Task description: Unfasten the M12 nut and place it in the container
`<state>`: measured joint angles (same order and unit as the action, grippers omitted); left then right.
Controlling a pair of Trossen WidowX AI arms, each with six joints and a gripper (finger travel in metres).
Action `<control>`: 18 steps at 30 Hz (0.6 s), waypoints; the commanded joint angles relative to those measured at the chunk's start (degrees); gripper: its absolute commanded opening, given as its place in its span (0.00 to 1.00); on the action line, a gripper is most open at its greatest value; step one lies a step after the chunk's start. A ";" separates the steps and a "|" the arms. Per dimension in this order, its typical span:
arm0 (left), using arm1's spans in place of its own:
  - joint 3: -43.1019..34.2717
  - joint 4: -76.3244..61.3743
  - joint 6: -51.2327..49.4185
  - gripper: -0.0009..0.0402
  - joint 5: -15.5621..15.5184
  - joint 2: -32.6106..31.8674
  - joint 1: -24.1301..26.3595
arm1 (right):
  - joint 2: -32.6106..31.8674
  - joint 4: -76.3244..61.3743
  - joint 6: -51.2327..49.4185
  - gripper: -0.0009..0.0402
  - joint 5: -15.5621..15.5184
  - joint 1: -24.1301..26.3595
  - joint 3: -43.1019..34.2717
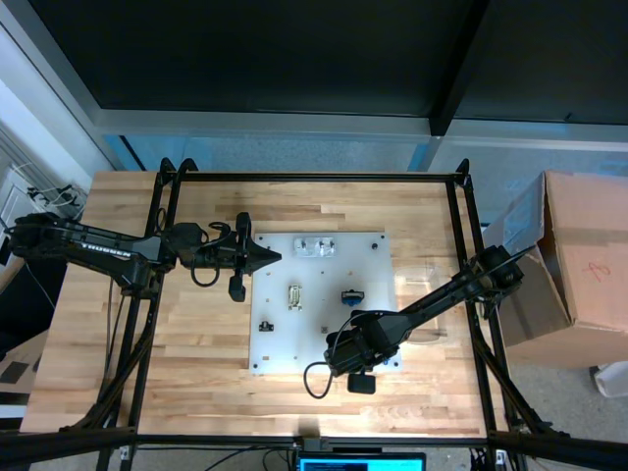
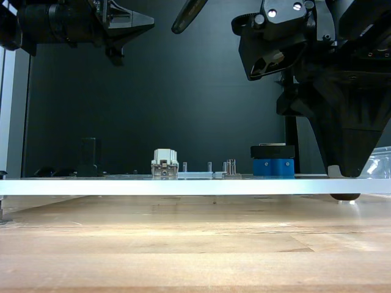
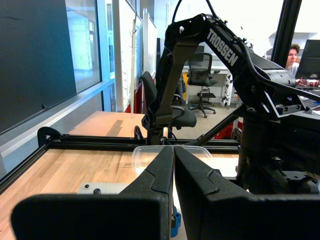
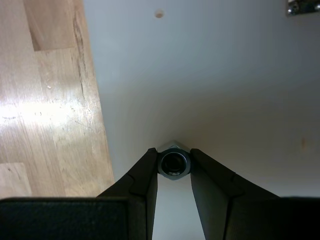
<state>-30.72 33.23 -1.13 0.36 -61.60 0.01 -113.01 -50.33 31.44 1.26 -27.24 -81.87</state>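
Note:
In the right wrist view the small silver nut (image 4: 174, 162) sits low against the white board (image 4: 225, 75), with a dark core in its hole, on its stud. My right gripper (image 4: 173, 152) is shut on the nut, one finger on each side. From above, the right gripper (image 1: 351, 355) points down at the board's near right edge and hides nut and stud. At table height its tip (image 2: 345, 174) reaches the board. The clear container (image 1: 437, 319) lies right of the board. My left gripper (image 1: 270, 257) hovers high at the board's left, shut and holding nothing.
A blue block with a black top (image 2: 272, 160) and a white connector (image 2: 164, 165) stand mid-board. A cardboard box (image 1: 579, 265) sits off the table's right edge. The black frame (image 1: 461, 196) rings the table.

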 commanded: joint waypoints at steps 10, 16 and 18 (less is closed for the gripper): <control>0.00 0.04 0.00 0.02 0.02 0.00 0.00 | 0.00 -0.07 -29.73 0.05 0.11 -0.02 0.00; 0.00 0.04 0.00 0.02 0.02 0.00 -0.02 | 0.02 -0.04 -48.76 0.04 0.11 -0.02 0.00; 0.00 0.04 0.00 0.02 0.02 0.00 0.00 | 0.09 -0.02 -53.83 0.04 0.09 0.00 0.00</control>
<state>-30.70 33.26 -1.13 0.36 -61.60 0.01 -112.97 -50.33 -19.40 1.32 -27.24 -81.87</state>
